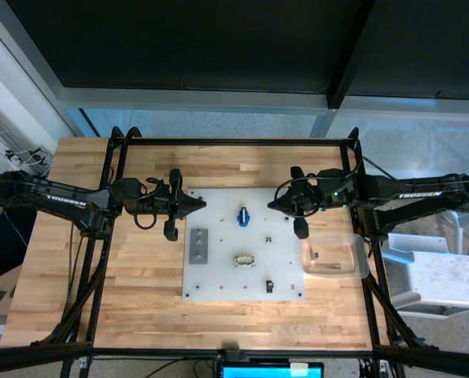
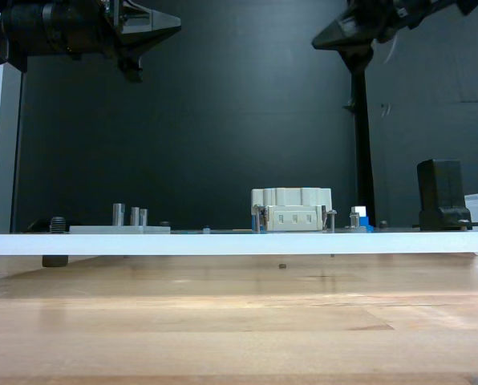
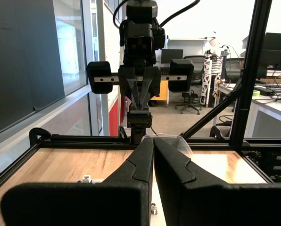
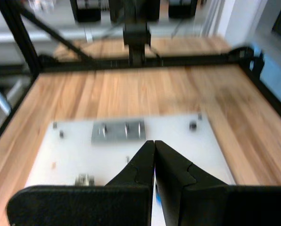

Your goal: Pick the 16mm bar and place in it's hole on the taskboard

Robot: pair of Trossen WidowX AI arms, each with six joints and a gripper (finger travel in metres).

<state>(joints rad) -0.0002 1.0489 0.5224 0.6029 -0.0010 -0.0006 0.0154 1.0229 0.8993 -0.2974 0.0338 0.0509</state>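
16mm bar: position uncertain, perhaps small piece (image 1: pixel 315 256) lying free in tray (image 1: pixel 335 274) right of taskboard (image 1: pixel 219 279). Left gripper (image 1: pixel 200 200), right gripper (image 1: pixel 275 204) high above taskboard, both pinched together, empty. Step: pre-grasp; next move needs opening, descent.

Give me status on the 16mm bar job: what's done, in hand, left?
Done: cannot tell. Three bars stand upright in the grey block on the taskboard; which is the 16mm one is unclear. In hand: nothing; the left gripper and right gripper hang shut and empty above the board's left and right sides. Left: confirm the bar is seated, else pick and place it.
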